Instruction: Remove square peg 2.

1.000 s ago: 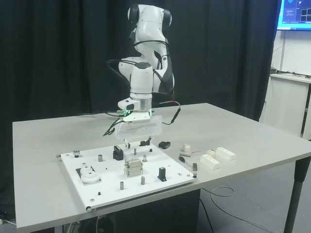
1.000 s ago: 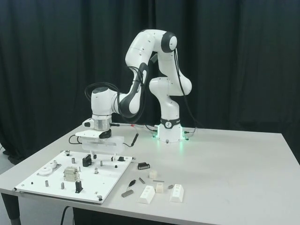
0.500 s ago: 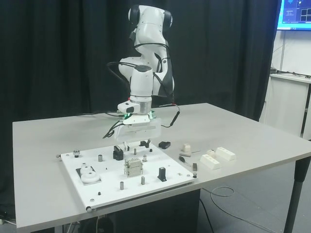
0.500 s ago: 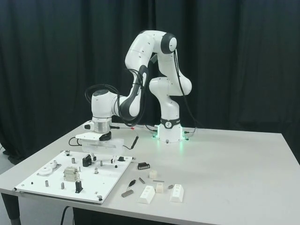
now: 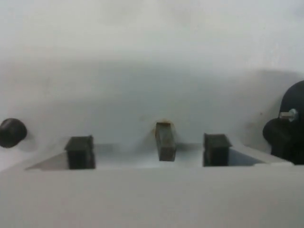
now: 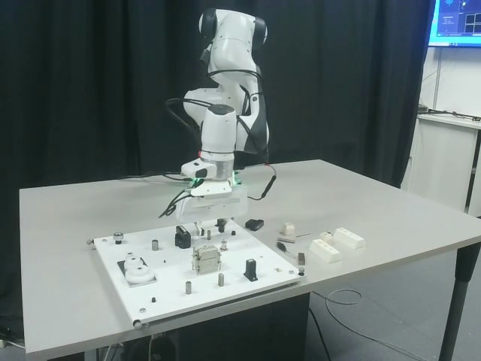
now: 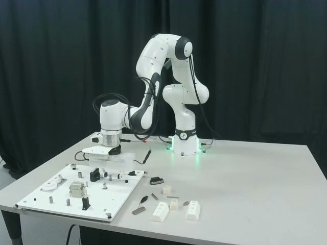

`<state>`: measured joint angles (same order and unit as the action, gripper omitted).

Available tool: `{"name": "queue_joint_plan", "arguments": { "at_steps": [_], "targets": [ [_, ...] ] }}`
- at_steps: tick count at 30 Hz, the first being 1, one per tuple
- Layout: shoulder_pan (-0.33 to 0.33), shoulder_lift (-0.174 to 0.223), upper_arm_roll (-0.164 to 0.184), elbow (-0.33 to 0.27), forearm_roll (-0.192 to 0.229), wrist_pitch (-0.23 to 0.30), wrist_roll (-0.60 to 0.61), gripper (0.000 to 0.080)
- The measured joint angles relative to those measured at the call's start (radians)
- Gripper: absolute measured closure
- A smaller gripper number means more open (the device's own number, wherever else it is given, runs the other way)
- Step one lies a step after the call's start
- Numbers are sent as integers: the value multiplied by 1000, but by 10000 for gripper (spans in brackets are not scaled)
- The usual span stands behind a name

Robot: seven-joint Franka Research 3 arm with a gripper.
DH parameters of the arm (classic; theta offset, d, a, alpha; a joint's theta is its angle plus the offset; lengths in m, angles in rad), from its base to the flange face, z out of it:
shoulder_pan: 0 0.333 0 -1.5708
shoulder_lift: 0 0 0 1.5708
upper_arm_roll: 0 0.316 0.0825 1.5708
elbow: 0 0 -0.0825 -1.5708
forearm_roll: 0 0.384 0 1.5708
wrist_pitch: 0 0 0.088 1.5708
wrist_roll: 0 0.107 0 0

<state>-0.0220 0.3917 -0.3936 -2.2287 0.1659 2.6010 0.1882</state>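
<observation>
Square peg 2 [image 5: 165,141] is a small grey upright peg standing in the white board [image 6: 169,289]. In the wrist view it rises between my two black fingertips [image 5: 80,152], with a gap on each side. My gripper [image 5: 148,151] is open and touches nothing. In the first room view the gripper [image 6: 208,225] hangs low over the board's far part, right above the peg [image 6: 208,234]. The second room view shows the gripper [image 7: 109,172] just above the board [image 7: 41,203].
On the board stand a black block [image 6: 182,238], a grey connector [image 6: 205,260], white gears [image 6: 137,271], a black clip [image 6: 250,269] and other small pegs. Loose white blocks [image 6: 337,244] and a black plug [image 6: 255,223] lie on the table right of the board.
The gripper has come down toward the board and now straddles the peg. The wrist has turned slightly.
</observation>
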Motion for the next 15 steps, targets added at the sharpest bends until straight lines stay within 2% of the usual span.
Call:
{"name": "queue_joint_plan", "arguments": {
  "at_steps": [3, 4, 8, 9, 14, 15],
  "targets": [
    [0, 4, -1, 0, 0, 1, 0, 24],
    [0, 5, -1, 0, 0, 1, 0, 374],
    [-1, 10, -3, 0, 2, 2, 0, 374],
    [-1, 11, -4, 0, 2, 2, 0, 556],
    [-2, 15, -12, 0, 5, 9, 0, 556],
    [-2, 15, -12, 1, 7, 9, 0, 732]
  ]
}}
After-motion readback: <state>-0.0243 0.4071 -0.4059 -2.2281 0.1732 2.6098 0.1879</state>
